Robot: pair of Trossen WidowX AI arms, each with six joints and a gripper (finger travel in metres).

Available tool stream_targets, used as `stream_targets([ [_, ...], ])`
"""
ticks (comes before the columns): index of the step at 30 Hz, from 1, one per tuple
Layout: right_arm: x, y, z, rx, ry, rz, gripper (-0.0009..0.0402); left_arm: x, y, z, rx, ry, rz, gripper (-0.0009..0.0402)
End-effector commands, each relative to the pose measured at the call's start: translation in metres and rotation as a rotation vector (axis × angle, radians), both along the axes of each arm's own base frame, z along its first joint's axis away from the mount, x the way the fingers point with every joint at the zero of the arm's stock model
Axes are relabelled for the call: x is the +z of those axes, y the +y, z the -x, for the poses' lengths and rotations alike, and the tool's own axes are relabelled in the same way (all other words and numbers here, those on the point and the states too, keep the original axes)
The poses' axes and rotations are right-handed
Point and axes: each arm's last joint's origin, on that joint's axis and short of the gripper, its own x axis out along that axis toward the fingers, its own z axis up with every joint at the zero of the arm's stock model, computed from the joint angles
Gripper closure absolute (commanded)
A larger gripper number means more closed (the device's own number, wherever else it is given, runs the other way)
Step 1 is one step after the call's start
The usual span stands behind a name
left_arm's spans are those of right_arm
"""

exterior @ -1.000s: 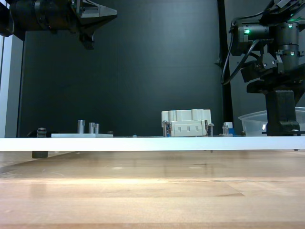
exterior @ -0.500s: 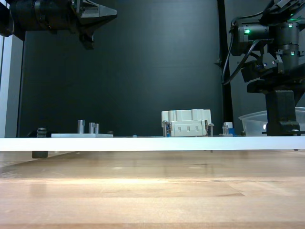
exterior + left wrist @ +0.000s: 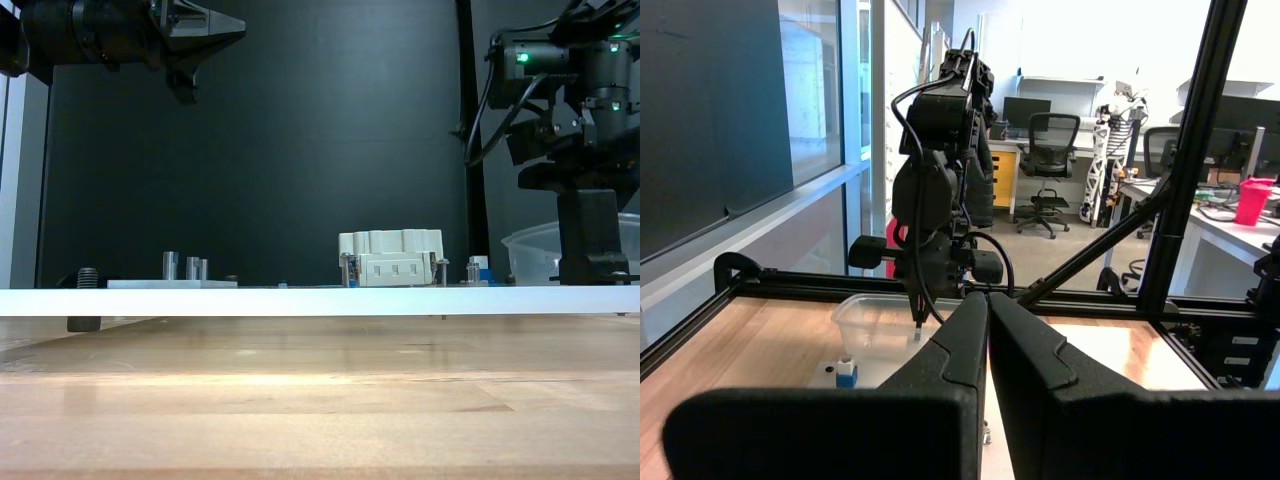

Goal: Pick the USB connector and install on taskboard

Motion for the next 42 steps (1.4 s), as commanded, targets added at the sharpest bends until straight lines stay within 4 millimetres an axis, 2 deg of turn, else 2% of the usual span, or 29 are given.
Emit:
stream_targets([
  [1,0.004,0.0,0.003,-0.004,-0.024,0.004,0.0393,0.0,0.0,0.0,0.0,0.0,0.0,0.0393],
  [17,0.003,0.001,0.003,-0.002,-0.02,0.003,0.0393,0.0,0.0,0.0,0.0,0.0,0.0,0.0393],
  [24,0.014,0.0,0.005,-0.009,0.011,0.02,0.0393,0.0,0.0,0.0,0.0,0.0,0.0,0.0393],
  [32,0.016,0.003,0.005,-0.018,0.009,0.012,0.0393,0.0,0.0,0.0,0.0,0.0,0.0,0.0393],
  [42,0.053,0.03,0.001,0.017,-0.026,-0.005,0.0393,0.0,0.0,0.0,0.0,0.0,0.0,0.0393],
])
